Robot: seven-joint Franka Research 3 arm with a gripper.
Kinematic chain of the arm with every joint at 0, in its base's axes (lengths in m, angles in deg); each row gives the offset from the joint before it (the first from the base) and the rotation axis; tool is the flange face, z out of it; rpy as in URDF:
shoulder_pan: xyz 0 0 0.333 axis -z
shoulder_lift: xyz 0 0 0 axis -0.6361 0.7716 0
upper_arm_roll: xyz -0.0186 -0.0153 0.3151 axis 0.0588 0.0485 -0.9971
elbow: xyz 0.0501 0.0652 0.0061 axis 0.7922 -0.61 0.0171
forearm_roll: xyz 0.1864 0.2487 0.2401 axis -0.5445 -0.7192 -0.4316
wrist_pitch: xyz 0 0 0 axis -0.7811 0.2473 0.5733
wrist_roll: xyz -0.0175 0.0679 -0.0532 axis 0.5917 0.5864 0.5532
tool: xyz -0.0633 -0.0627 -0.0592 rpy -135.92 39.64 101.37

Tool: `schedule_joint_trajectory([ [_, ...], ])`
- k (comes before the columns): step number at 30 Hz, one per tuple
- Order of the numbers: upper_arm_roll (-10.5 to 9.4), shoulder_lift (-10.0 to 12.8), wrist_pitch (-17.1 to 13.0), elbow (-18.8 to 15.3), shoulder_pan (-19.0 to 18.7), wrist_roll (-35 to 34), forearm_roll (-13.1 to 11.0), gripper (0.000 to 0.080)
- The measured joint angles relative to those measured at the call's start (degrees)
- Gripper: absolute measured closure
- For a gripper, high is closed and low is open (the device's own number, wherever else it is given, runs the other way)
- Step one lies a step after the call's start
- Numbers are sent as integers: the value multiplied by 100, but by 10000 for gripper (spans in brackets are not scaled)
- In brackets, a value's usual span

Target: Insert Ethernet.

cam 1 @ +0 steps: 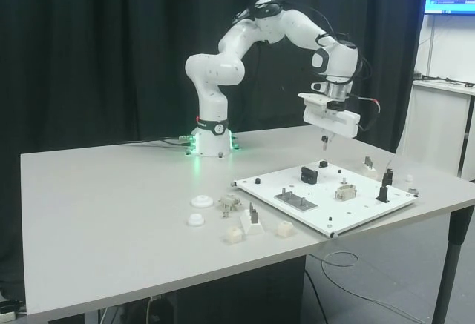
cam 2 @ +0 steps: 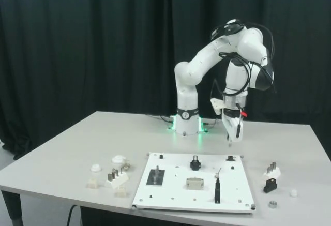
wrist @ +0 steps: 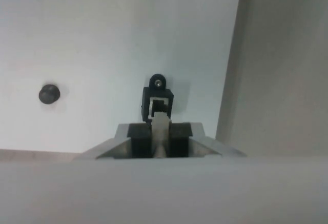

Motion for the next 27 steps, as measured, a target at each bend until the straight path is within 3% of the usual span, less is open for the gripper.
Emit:
schedule_joint_trajectory([
  [27,-311,-20,-357,-66,154,0,-149,738],
])
